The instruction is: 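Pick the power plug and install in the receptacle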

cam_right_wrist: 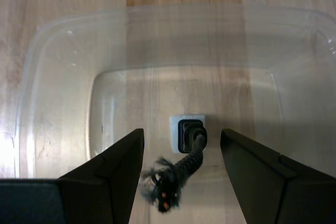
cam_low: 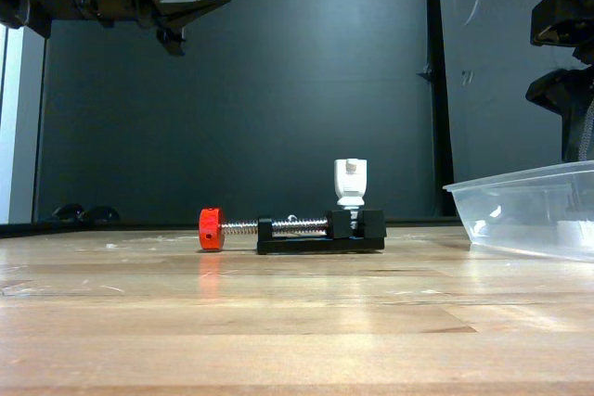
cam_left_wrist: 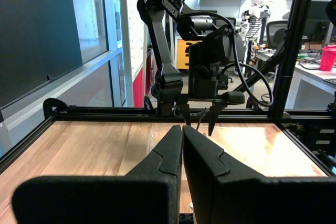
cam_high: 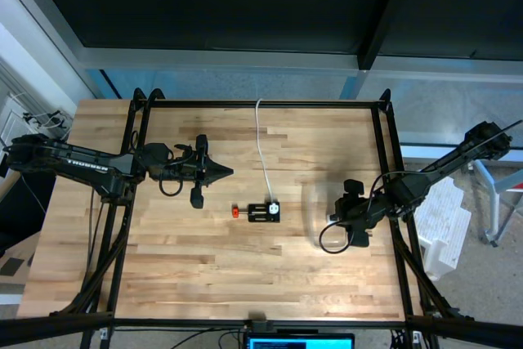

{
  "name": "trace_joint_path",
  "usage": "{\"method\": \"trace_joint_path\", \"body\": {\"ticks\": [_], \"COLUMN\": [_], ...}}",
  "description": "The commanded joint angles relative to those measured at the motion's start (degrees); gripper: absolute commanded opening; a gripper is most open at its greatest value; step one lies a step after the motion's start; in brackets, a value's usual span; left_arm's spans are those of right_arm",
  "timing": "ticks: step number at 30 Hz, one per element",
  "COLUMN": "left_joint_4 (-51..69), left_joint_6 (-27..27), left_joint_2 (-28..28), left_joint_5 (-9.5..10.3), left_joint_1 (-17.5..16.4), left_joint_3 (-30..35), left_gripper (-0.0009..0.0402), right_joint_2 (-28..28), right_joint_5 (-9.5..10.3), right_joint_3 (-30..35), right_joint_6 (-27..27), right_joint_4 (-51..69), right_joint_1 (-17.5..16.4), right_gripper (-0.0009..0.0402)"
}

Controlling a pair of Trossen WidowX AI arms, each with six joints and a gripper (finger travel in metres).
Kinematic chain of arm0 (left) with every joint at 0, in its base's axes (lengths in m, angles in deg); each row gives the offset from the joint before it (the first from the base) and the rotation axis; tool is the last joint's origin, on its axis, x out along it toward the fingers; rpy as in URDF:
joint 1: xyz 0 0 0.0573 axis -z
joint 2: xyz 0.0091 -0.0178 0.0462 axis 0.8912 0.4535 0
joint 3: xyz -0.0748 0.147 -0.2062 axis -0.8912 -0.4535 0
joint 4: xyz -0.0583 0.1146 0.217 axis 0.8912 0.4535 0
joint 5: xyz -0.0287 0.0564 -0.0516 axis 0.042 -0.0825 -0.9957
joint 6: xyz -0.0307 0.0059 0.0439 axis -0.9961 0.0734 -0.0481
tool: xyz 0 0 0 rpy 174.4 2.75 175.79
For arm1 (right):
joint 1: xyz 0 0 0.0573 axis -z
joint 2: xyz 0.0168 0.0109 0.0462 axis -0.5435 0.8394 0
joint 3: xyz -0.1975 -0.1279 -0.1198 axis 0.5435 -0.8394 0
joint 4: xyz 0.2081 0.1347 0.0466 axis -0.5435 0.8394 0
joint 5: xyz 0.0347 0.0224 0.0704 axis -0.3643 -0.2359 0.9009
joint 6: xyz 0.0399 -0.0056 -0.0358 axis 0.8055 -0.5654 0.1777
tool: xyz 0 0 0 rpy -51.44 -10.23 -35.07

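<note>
Wooden tabletop [cam_high: 204, 267]: over its clear tray [cam_right_wrist: 63, 40] my right gripper [cam_right_wrist: 181, 131] gapes above the probably light, stiff power plug [cam_right_wrist: 190, 135], which I'd pinch by its black body, while my left gripper [cam_high: 227, 172] hangs pressed closed and empty, well away from that tray.

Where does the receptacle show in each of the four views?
High view: receptacle at table centre, between the shut left gripper and the open right gripper.
Low view: centre, upright in the black vise.
Left wrist view: not in it.
Right wrist view: not in it; the power plug lies in the clear tray.
Shared landmark: that tray, under the right gripper, also in high and low views.
</note>
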Motion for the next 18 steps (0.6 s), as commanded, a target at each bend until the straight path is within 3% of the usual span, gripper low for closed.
{"method": "trace_joint_path", "body": {"ticks": [1,18], "left_joint_4": [0.0,0.0], "left_joint_6": [0.0,0.0], "left_joint_2": [0.0,0.0], "left_joint_5": [0.0,0.0], "left_joint_1": [0.0,0.0], "left_joint_3": [0.0,0.0], "left_gripper": [0.0,0.0], "right_joint_2": [1.2,3.7], "right_joint_5": [0.02,-0.04], "right_joint_3": [0.0,-0.2], "right_joint_6": [0.1,0.3], "right_joint_4": [-0.6,-1.3], "right_joint_1": [0.3,1.0], "right_gripper": [0.0202,0.0195]}}
